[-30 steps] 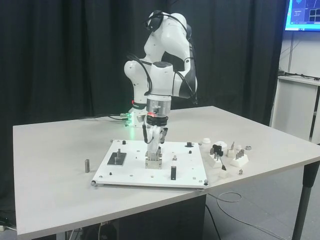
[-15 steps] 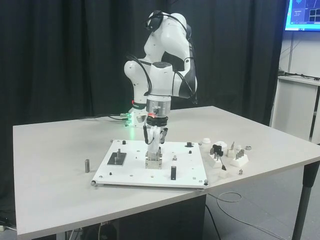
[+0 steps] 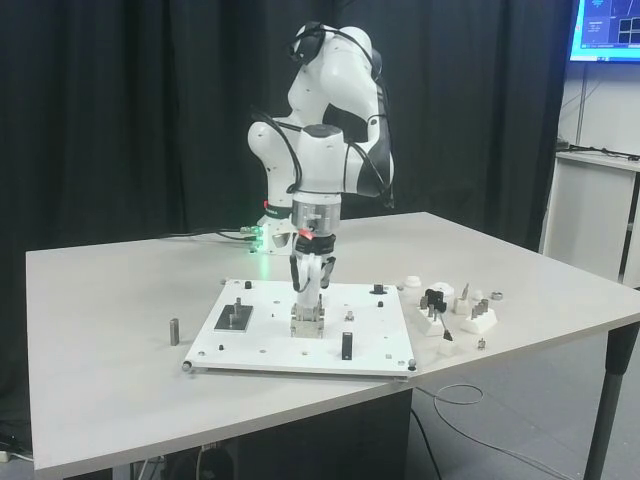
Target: Insert waterproof.
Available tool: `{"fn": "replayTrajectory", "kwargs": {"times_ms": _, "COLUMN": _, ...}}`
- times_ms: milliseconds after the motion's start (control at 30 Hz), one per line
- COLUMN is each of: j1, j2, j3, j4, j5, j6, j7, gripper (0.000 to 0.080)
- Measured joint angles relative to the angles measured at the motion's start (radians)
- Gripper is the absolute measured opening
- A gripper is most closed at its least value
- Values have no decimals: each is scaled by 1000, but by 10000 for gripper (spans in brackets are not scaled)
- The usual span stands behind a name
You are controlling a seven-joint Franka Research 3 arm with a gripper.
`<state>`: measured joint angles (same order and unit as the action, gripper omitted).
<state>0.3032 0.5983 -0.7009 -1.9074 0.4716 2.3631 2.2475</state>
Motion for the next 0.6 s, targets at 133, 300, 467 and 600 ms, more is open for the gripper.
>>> {"fn": "replayTrajectory", "kwargs": {"times_ms": 133, "j1": -8, "j2": 2, "j3": 7, "j4": 4, "j5": -1, "j6": -3, "j7": -6, "gripper": 310}}
{"fn": "replayTrajectory", "kwargs": {"times_ms": 300, "j1": -11, "j2": 5, "j3": 8, "j4": 9, "j5": -2, "j6": -10, "j7": -6, "gripper": 310}}
{"fn": "replayTrajectory", "kwargs": {"times_ms": 467, "j1": -14, "j2": 8, "j3": 8, "j4": 18, "j5": -9, "j6": -18, "j7": -6, "gripper": 310}}
{"fn": "replayTrajectory", "kwargs": {"times_ms": 600, "j1": -18, "j2": 9, "j3": 8, "j4": 33, "j5": -15, "j6": -29, "j7": -6, "gripper": 310}}
